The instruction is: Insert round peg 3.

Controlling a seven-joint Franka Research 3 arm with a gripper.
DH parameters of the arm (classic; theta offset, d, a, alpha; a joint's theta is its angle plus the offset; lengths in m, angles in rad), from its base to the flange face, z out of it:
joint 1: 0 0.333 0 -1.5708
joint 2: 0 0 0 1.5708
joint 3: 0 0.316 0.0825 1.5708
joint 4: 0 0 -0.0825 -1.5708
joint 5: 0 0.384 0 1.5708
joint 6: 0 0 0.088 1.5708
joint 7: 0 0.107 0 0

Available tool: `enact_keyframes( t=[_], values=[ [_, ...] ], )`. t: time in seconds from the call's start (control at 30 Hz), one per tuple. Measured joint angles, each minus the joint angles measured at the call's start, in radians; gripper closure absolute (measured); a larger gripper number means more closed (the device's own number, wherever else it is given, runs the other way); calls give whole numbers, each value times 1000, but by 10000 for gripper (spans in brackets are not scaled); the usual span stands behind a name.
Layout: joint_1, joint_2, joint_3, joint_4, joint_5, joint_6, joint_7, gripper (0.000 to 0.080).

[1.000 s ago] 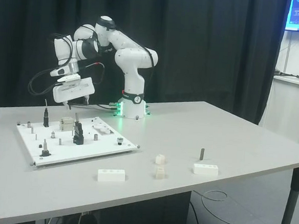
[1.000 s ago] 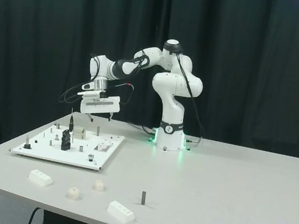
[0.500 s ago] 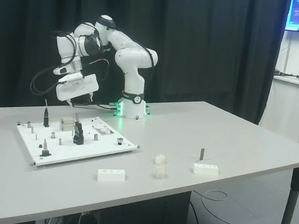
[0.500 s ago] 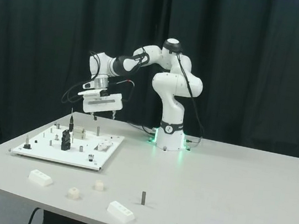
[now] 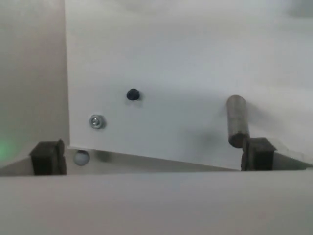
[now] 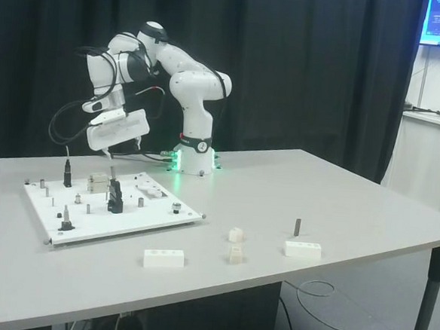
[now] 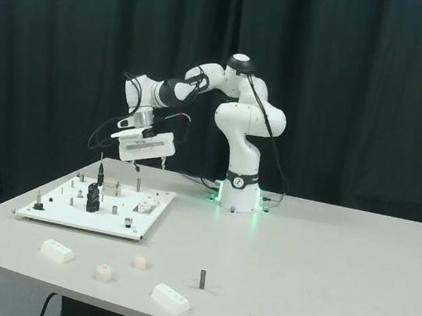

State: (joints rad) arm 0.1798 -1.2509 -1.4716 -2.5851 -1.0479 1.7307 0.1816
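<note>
My gripper [image 6: 121,147] [image 7: 149,165] hangs open and empty above the back edge of the white board [image 6: 129,215] [image 7: 69,218]. In the wrist view its black fingertips [image 5: 47,157] stand far apart over the board's edge [image 5: 195,58]. A grey round peg [image 5: 236,120] stands upright in the board close to one fingertip. A black hole [image 5: 132,94] and a screw [image 5: 96,121] lie between the fingers' lines. Another dark peg [image 6: 297,227] [image 7: 202,279] stands alone on the grey table, far from the gripper.
The board carries several short pegs and a black fixture [image 6: 115,200] [image 7: 93,198]. Two white blocks [image 6: 164,258] [image 6: 302,249] and two small white pieces [image 6: 235,234] lie near the table's front. The arm's base [image 7: 237,193] stands behind the board.
The gripper has risen a little and drifted from above the board toward its back edge, nearer the arm's base. It stays open and empty.
</note>
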Motion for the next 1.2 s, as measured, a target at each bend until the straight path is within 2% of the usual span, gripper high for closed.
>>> enact_keyframes(
  t=[0.53,0.9,1.2],
  values=[
    [30,0,-7,-1,-12,-42,32,3],
    [30,0,-36,-1,-38,-59,40,3],
    [30,0,-50,-1,-44,-62,40,3]
  ],
)
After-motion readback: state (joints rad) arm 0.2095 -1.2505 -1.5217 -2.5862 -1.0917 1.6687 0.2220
